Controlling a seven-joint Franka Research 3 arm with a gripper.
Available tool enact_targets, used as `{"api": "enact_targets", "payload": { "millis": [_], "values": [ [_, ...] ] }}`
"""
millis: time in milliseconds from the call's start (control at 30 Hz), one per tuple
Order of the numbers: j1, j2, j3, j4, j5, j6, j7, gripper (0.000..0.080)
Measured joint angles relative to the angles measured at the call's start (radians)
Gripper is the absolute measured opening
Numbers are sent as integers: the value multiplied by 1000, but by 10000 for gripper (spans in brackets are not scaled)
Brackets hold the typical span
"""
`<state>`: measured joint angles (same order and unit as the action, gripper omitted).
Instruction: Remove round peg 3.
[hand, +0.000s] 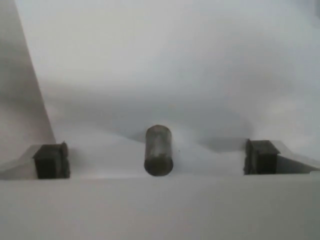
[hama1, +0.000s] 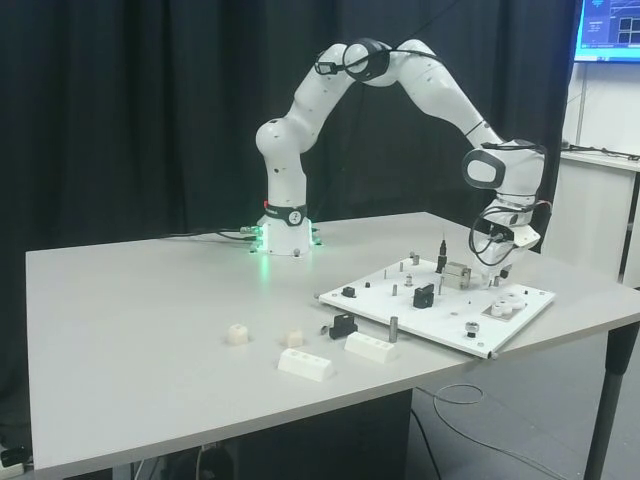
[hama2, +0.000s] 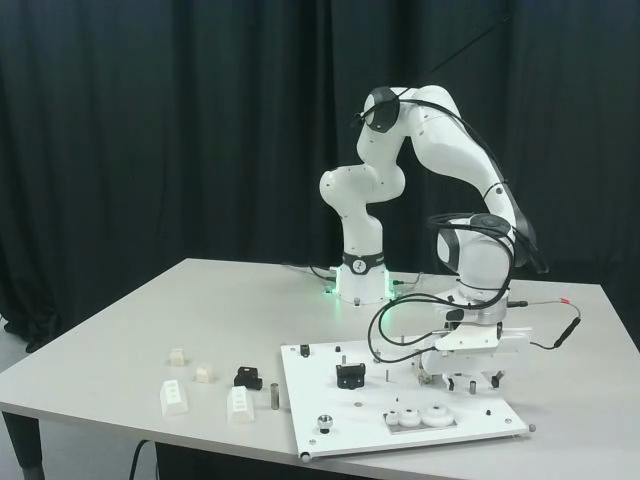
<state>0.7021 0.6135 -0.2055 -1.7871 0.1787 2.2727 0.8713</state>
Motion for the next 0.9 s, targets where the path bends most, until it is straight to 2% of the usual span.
{"api": "enact_targets", "payload": {
  "millis": [67, 100, 300, 333, 467, 500, 700, 733, 767, 800, 900],
  "values": [
    [-1, 1, 0, -2, 0, 0, 0, 800],
    [-1, 1, 0, -3, 0, 0, 0, 698],
    [-1, 1, 0, -6, 0, 5, -1, 698],
    [-1, 1, 0, -6, 0, 6, -1, 472],
    [-1, 1, 1, -6, 0, 15, -1, 472],
    [-1, 1, 1, -6, 0, 16, -1, 324],
    [-1, 0, 1, -6, 0, 21, -1, 324],
    [-1, 0, 1, -6, 0, 21, -1, 158],
    [-1, 0, 1, -6, 0, 21, -1, 158],
    [-1, 0, 1, -6, 0, 21, -1, 110],
    [-1, 0, 0, -6, 0, 21, -1, 110]
  ]
}}
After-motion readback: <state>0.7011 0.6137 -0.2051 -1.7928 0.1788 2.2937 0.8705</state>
